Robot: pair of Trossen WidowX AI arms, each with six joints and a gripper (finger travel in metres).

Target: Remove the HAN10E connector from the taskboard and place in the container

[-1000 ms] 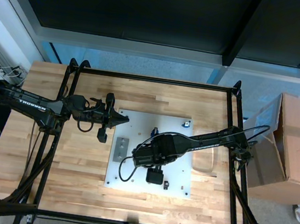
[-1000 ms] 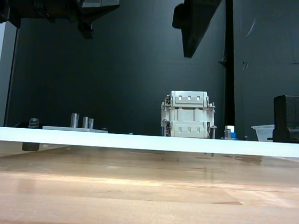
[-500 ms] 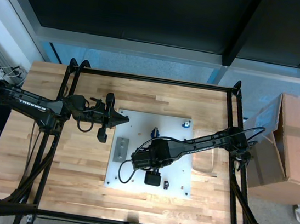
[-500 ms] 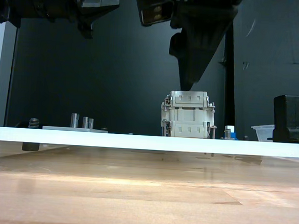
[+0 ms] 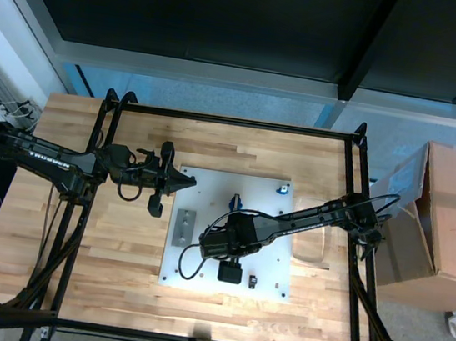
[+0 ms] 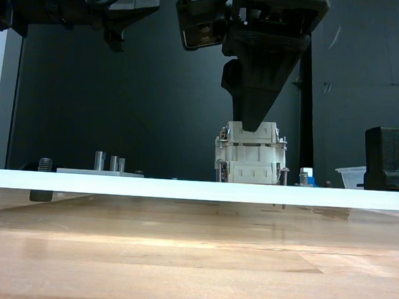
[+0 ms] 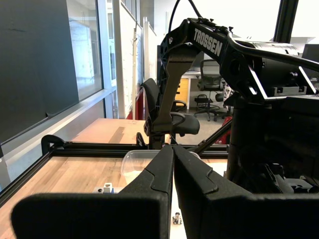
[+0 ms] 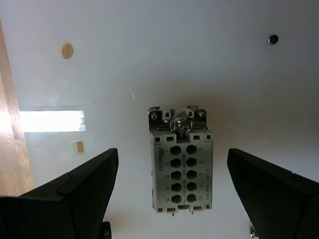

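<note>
Taskboard point(image 5: 209, 186): right gripper point(image 6: 257, 122) wide astride HAN10E connector point(image 6: 250, 156); left gripper point(image 7: 173, 149) closed, aloft

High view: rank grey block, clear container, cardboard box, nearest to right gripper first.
1. Grey block: on board, left.
2. Clear container: on table, right.
3. Cardboard box: off table, far right.
Right gripper open over seated HAN10E connector; left gripper shut, above board's far-left corner.

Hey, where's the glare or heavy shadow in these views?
Right wrist view: glare strip on the board beside the seated, evenly lit connector. Low view: right gripper, jaws open over the connector, is a dark silhouette. Left wrist view: left gripper, jaws shut, raised by the board's far-left corner, looks dark against bright windows.
</note>
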